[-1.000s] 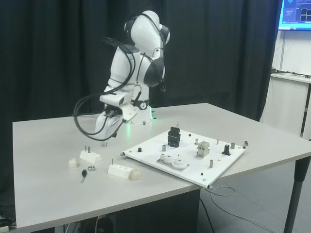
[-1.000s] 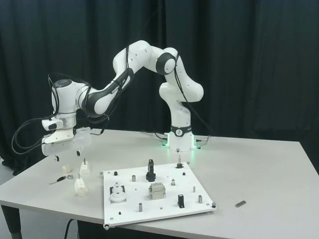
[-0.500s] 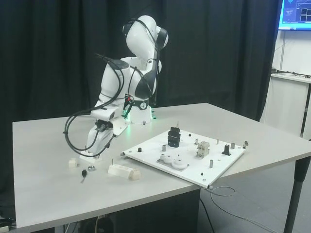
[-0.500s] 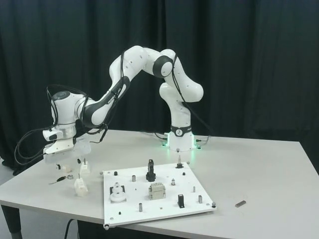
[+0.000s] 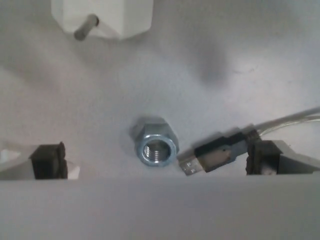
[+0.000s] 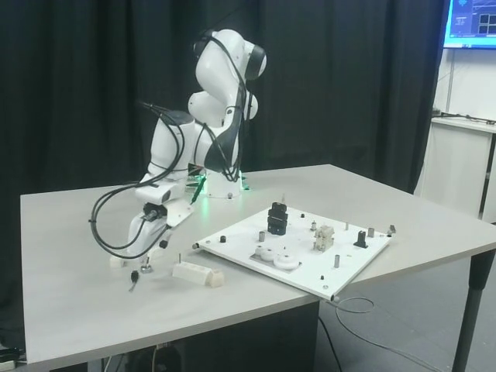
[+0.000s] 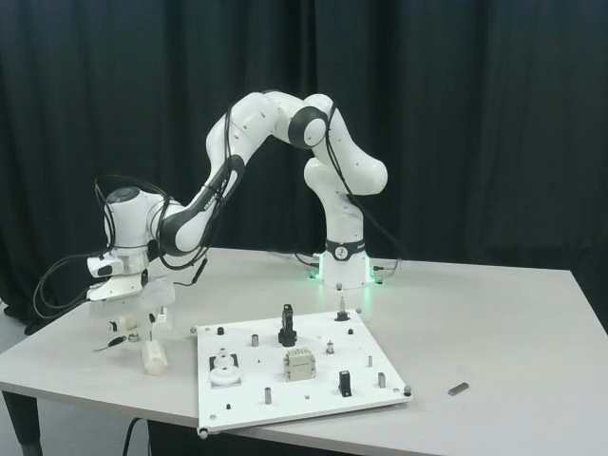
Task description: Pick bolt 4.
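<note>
Gripper (image 5: 152,161) low over grey table (image 6: 70,232), fingers (image 5: 47,161) spread wide, nothing clamped. Hex nut (image 5: 155,145) flat on table between the fingertips, threaded hole facing up, touching neither. USB plug (image 5: 212,155) with white cable just beside nut, close to one fingertip. White block (image 5: 102,17) with upright pin (image 5: 86,27) near nut. Bolt 4 itself: cannot tell which piece; the nut is the only fastener between the fingers. In room views, gripper (image 7: 128,309) beside white board (image 7: 294,366), apart from it.
</note>
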`<act>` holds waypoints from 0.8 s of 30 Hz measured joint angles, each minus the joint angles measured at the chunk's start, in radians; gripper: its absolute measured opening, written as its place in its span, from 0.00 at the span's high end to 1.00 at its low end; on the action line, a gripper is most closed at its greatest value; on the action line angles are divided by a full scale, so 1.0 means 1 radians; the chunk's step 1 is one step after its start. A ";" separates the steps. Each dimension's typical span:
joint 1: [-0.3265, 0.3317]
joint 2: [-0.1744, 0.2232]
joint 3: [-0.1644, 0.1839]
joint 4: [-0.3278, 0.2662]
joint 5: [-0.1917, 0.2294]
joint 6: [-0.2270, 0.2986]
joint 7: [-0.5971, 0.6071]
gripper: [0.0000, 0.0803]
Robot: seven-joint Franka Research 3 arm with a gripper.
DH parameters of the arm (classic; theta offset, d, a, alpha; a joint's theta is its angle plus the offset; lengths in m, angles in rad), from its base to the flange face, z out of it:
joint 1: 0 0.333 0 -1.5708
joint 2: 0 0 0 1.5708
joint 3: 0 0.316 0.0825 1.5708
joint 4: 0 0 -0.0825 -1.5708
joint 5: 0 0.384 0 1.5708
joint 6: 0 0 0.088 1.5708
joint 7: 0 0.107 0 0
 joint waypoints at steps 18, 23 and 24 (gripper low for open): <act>-0.004 0.008 0.004 -0.097 0.014 0.133 -0.077 0.00; -0.004 0.008 0.004 -0.107 0.014 0.165 -0.077 0.00; -0.004 0.008 0.004 -0.107 0.014 0.171 -0.077 0.00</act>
